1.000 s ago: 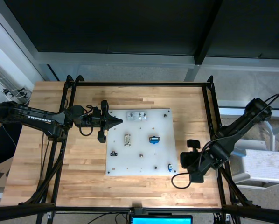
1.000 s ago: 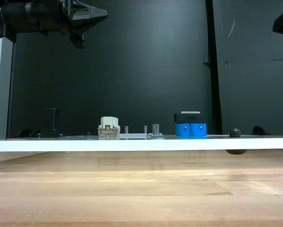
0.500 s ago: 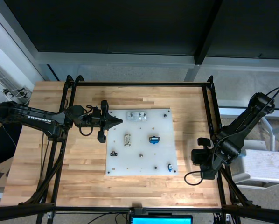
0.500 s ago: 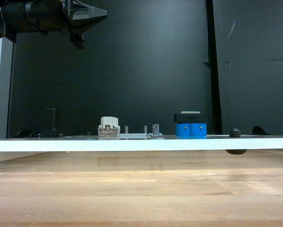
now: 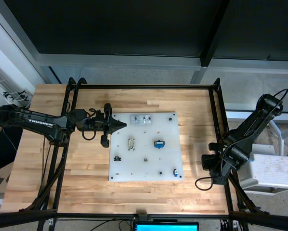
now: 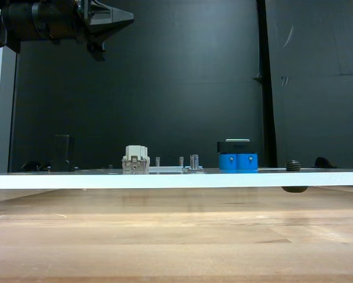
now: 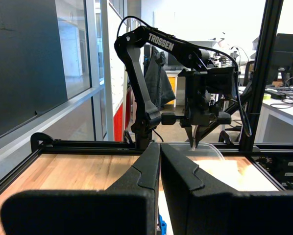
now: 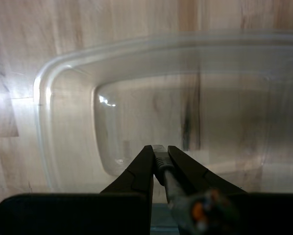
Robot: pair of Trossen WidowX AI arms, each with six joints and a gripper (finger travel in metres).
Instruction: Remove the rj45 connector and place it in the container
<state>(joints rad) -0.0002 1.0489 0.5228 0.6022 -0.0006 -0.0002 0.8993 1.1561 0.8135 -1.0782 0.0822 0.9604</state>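
Note:
My right gripper is shut on the rj45 connector, a clear plug with a short grey cable stub showing coloured wires. It hangs above the container, a clear tub with low walls, with the plug over the tub's inside. From above, the right gripper is at the table's right edge, over the faint container. My left gripper is shut and empty, hovering at the left edge of the white board. It also shows high up as the left gripper.
The white board carries a grey socket, a blue connector block, a clear part and a small blue piece. Black frame posts run along the table's sides.
The right arm has swung right, from beside the board's right edge to over the container at the table's right edge. The left arm has not moved.

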